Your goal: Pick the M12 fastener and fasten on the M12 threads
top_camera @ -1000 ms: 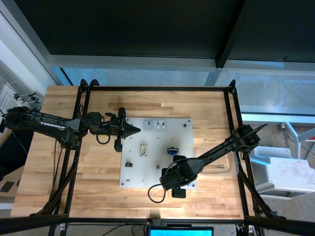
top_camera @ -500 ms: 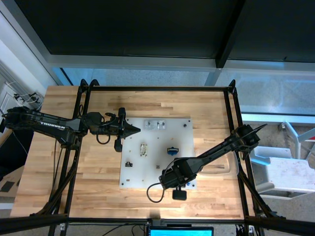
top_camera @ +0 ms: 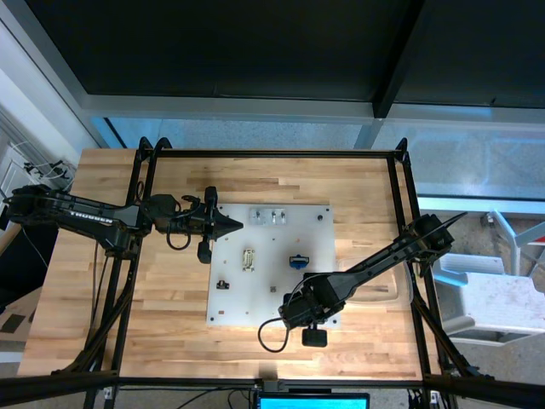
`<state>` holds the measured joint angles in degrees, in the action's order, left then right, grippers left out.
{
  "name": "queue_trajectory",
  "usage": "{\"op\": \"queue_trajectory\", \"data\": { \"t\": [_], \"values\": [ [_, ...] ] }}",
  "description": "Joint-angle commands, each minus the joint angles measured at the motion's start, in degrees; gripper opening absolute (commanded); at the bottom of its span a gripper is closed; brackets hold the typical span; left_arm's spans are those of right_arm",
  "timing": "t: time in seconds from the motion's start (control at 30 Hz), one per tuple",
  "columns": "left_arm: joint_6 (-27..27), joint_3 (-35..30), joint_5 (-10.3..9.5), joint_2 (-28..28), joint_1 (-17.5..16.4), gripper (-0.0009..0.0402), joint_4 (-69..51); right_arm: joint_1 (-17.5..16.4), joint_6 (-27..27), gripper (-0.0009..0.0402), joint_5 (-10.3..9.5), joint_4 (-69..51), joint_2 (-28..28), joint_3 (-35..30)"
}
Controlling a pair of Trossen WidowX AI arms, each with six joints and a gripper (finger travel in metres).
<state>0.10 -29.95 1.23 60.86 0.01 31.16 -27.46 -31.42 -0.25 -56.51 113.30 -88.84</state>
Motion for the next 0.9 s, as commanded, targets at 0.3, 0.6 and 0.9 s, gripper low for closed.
{"op": "queue_trajectory", "data": {
  "t": [0.3,0.6,0.9],
  "values": [
    [0.0,0.0,0.02,0.0,0.0,0.0,0.02,0.46,-0.31,0.0,5.22,2.99,0.59,1.7],
    [0.0,0.0,0.02,0.0,0.0,0.0,0.02,0.46,0.98,0.0,-9.62,4.5,0.52,2.14],
    [0.0,0.0,0.02,0.0,-0.02,0.0,0.02,0.46,0.26,0.0,-6.05,3.21,-0.2,2.12]
  ]
}}
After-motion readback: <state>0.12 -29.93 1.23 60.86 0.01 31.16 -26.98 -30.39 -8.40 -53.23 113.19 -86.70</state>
